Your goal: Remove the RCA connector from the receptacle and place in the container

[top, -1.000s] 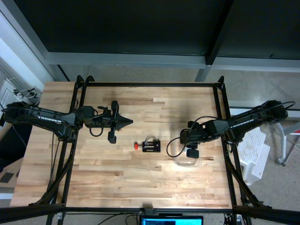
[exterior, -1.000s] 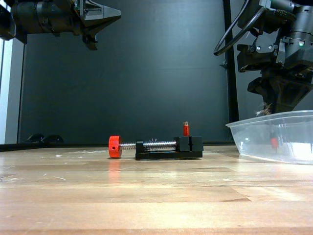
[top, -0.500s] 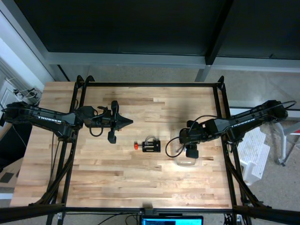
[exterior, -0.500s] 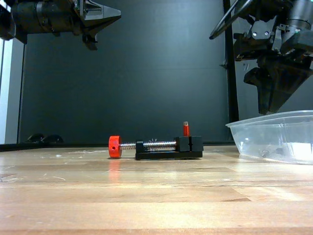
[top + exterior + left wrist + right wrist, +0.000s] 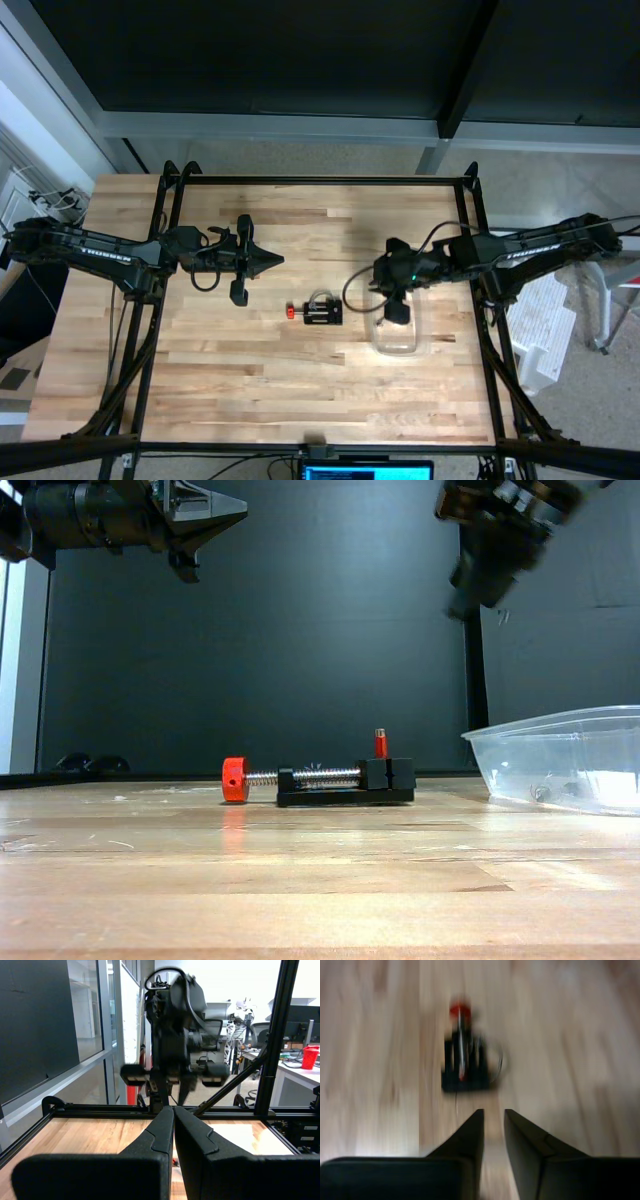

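The receptacle (image 5: 320, 311) (image 5: 345, 780) (image 5: 465, 1070), a black block with a red-orange knob, lies mid-table, and a small red post stands on its right end. The clear container (image 5: 424, 340) (image 5: 570, 750) sits to its right. A tiny dark piece on the container's floor looks like the RCA connector (image 5: 541, 793). My right gripper (image 5: 396, 312) (image 5: 478, 588) (image 5: 493, 1112) hangs high above the container's left end, pointing toward the receptacle, open by a narrow gap with nothing in it. Over the table's left half, my left gripper (image 5: 278, 261) (image 5: 238, 516) (image 5: 173, 1110) stays raised and shut.
A black frame (image 5: 320, 181) borders the wooden table at the back and along both sides. A cable loop (image 5: 352, 290) hangs from the right arm between the receptacle and the container.
My right gripper let go of the connector inside the container, then rose out of it and swung up and left. The left arm has not moved.
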Robot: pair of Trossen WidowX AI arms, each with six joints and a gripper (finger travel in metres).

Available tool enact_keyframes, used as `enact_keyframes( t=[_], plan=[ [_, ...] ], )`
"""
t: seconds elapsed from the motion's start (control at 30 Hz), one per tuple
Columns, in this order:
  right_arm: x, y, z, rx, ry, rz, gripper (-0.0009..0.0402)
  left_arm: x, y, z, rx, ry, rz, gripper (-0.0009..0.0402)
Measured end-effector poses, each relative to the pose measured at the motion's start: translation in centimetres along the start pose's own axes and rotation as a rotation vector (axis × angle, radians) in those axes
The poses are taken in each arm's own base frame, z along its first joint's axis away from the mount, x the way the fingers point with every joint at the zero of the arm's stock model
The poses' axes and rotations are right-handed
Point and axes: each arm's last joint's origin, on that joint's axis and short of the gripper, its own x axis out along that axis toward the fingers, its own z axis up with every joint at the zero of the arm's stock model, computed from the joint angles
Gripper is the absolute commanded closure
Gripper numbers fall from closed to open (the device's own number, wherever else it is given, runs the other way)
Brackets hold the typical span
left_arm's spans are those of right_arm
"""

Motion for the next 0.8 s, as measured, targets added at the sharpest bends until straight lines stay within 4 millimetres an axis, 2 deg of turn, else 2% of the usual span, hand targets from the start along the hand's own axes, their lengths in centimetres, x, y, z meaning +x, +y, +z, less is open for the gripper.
enact_keyframes(
  t=[0.23, 0.43, 0.8],
  plan=[
    [-1.9, -0.3, 2.4, -0.051, -0.291, -0.025, 0.0395, 0.0, 0.0, 0.0, 0.0, 0.0, 0.0, 0.0393],
    [-2.6, -0.6, 4.1, -0.06, -0.489, -0.027, 0.0393, 0.0, 0.0, 0.0, 0.0, 0.0, 0.0, 0.0393],
    [-1.3, -1.6, 3.5, -0.068, -0.66, 0.037, 0.0393, 0.0, 0.0, 0.0, 0.0, 0.0, 0.0, 0.0393]
  ],
)
